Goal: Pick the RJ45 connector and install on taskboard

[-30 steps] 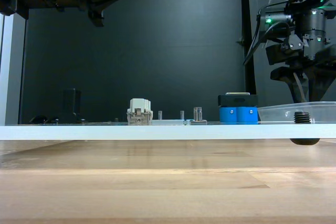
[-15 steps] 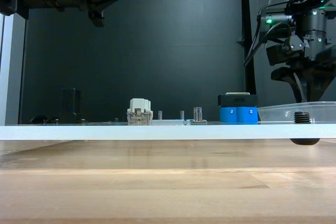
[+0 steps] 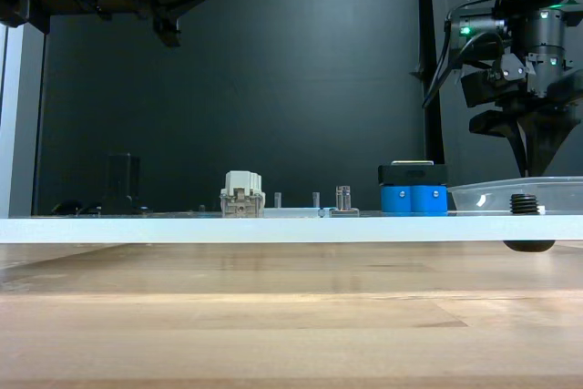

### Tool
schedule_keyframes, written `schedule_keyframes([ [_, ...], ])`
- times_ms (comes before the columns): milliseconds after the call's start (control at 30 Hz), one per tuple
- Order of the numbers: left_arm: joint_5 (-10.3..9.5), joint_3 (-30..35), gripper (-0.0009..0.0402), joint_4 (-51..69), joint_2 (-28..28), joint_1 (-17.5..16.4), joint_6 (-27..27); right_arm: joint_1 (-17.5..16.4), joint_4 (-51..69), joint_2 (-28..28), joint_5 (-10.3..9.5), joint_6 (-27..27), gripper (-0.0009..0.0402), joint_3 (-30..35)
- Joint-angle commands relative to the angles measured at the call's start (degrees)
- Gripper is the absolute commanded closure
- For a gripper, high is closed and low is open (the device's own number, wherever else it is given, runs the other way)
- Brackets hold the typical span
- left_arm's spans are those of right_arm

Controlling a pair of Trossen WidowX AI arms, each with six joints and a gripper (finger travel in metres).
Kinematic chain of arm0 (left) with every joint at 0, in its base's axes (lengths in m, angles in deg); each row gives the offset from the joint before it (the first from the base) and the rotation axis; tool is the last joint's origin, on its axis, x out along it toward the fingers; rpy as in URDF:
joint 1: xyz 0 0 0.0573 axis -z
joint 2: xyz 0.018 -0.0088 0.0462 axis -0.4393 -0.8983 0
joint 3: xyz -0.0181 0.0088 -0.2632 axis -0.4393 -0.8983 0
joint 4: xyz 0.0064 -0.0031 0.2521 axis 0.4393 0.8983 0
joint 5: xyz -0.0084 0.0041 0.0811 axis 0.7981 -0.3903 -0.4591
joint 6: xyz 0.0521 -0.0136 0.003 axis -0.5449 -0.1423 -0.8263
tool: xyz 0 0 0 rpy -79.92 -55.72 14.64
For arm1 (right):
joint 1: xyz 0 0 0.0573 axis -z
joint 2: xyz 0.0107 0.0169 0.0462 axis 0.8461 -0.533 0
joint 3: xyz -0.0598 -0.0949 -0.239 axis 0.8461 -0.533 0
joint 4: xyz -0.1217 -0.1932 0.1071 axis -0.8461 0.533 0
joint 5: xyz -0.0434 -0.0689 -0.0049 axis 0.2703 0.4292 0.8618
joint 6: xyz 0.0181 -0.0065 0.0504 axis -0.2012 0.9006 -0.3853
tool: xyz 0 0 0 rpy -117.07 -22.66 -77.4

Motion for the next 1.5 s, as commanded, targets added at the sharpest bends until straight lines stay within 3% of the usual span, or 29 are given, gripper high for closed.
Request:
schedule_keyframes([
  [33,0.0,0.0,0.0393,0.0,0.0,0.0,0.0,0.0,0.3,0.0,0.0,0.0,0.0391,0.4],
  [433,0.0,0.0,0.0393,0.0,0.0,0.0,0.0,-0.3,6.2,0.0,-0.02,-0.3,0.0393,6.4],
  [900,0.0,0.0,0.0393,0.0,0.0,0.0,0.0,-1.5,15.9,0.0,-0.48,-3.9,0.0393,19.0],
  [1100,0.0,0.0,0.0393,0.0,0.0,0.0,0.0,-2.0,17.7,0.0,-0.46,-6.9,0.0393,20.5],
  [1300,0.0,0.0,0.0393,0.0,0.0,0.0,0.0,-5.4,17.7,0.0,-0.46,-10.0,0.0393,20.5],
  [1500,0.0,0.0,0.0393,0.0,0.0,0.0,0.0,-12.5,17.4,-1.2,0.04,-13.0,0.0393,20.5],
])
